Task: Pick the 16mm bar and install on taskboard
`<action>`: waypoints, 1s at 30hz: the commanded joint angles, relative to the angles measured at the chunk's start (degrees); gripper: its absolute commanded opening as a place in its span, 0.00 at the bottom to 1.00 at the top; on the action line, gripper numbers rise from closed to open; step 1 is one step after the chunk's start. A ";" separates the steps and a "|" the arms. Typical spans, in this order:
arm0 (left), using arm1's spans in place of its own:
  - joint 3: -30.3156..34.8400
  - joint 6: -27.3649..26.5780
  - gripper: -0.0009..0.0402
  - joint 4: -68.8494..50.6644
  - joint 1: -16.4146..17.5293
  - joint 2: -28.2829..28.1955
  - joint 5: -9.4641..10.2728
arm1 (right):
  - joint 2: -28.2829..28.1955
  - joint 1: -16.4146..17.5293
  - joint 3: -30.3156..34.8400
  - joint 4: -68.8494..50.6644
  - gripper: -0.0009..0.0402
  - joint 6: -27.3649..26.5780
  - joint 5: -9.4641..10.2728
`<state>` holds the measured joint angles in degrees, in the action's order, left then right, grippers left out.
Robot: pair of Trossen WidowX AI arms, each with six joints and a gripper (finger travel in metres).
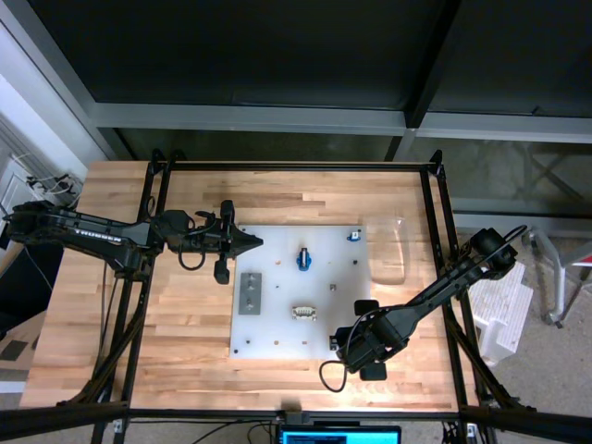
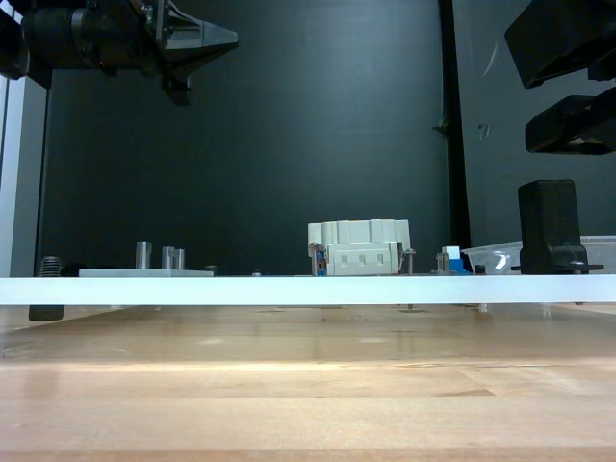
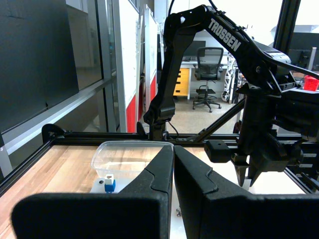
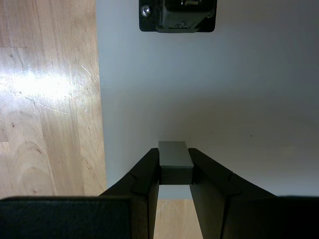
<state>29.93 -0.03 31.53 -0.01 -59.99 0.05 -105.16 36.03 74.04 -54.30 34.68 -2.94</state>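
Note:
My right gripper [image 4: 174, 155] is shut on the 16mm bar [image 4: 174, 169], a small grey piece clamped between the fingertips. It hangs over the near right corner of the white taskboard [image 4: 214, 94], close to the board's edge, and shows in the high view as the right gripper [image 1: 348, 349] over the taskboard [image 1: 277, 268]. The left gripper [image 1: 253, 242] hovers shut and empty above the board's far left edge; in its wrist view the left gripper [image 3: 173, 155] has its fingers pressed together.
On the board are a grey block [image 1: 251, 292] with upright pegs [image 2: 144, 255], a blue fitting [image 1: 304, 260], a silver connector [image 1: 302, 314] and a black connector [image 4: 177, 15]. A clear plastic tray [image 1: 387, 248] lies just right of the board.

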 commanded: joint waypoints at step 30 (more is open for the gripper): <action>0.02 0.02 0.02 0.00 0.02 -0.02 -0.02 | 1.95 0.11 0.02 -1.40 0.45 0.48 -0.04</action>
<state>29.95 -0.03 31.53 -0.01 -59.99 0.03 -103.33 36.12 74.00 -55.68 35.14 -2.98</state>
